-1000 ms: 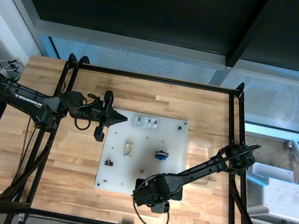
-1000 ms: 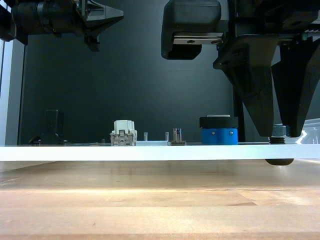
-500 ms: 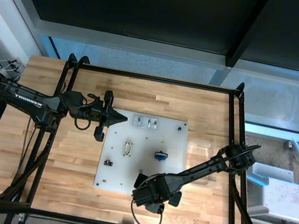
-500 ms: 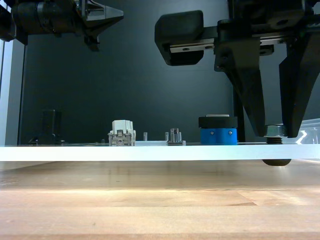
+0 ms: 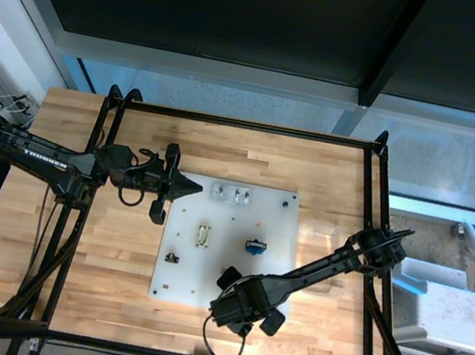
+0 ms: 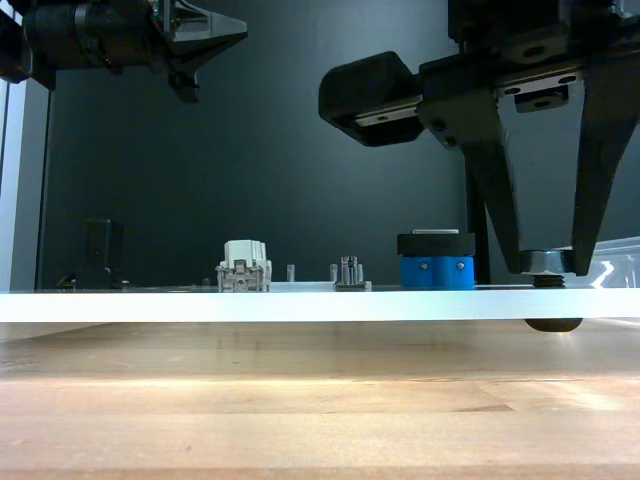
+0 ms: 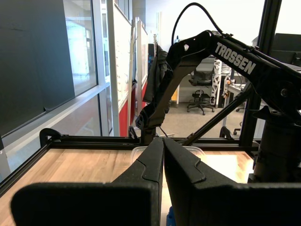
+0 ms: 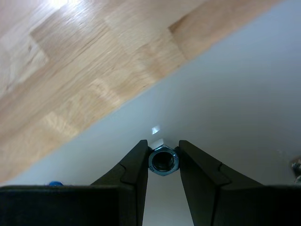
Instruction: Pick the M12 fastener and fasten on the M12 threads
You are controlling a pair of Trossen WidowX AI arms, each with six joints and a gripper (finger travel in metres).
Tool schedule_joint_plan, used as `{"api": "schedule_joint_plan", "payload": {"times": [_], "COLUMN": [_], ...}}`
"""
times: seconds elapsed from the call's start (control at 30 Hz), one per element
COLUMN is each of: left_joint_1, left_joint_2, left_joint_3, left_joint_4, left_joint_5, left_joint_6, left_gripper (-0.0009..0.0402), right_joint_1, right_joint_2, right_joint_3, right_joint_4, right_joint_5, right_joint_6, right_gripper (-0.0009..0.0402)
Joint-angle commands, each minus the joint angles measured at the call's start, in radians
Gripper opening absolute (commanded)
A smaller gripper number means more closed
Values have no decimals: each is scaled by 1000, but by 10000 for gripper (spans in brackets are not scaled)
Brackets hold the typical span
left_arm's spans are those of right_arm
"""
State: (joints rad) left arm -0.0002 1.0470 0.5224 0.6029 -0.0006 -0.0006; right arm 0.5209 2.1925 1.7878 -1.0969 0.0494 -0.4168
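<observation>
The silver M12 nut (image 8: 163, 161) sits between the two black fingers (image 8: 134, 165) of my right gripper (image 8: 163, 150), which is shut on it. In the low view the nut (image 6: 545, 262) rests on top of the black ribbed stud (image 6: 546, 282) at the white board's (image 6: 250, 303) near right edge, with a few ribs showing below it. From above, the right gripper (image 5: 238, 310) covers nut and stud. My left gripper (image 5: 195, 188) hangs parked beyond the board's far left corner, fingers (image 7: 155, 160) closed together on nothing.
On the board stand a blue round part (image 6: 436, 268), a grey connector (image 6: 246, 267) and a small silver post (image 6: 350, 272). A clear tray (image 5: 316, 243) lies to the right of the board. Black frame rails run around the wooden table.
My right gripper has rolled about the nut's axis while staying over the stud, its body swinging round in the high view. The nut stays at the same height. The left arm has not moved.
</observation>
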Motion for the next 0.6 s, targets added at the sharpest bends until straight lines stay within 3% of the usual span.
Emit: {"api": "schedule_joint_plan", "payload": {"times": [0.03, 0.6], "left_joint_1": [0, 0], "left_joint_2": [0, 0], "left_joint_3": [0, 0], "left_joint_4": [0, 0], "left_joint_5": [0, 0], "left_joint_6": [0, 0], "left_gripper": [0, 0], "right_joint_1": [0, 0], "right_joint_2": [0, 0], "right_joint_3": [0, 0], "right_joint_4": [16, 18], "right_joint_5": [0, 3], "right_joint_6": [110, 484], "right_gripper": [55, 55]}}
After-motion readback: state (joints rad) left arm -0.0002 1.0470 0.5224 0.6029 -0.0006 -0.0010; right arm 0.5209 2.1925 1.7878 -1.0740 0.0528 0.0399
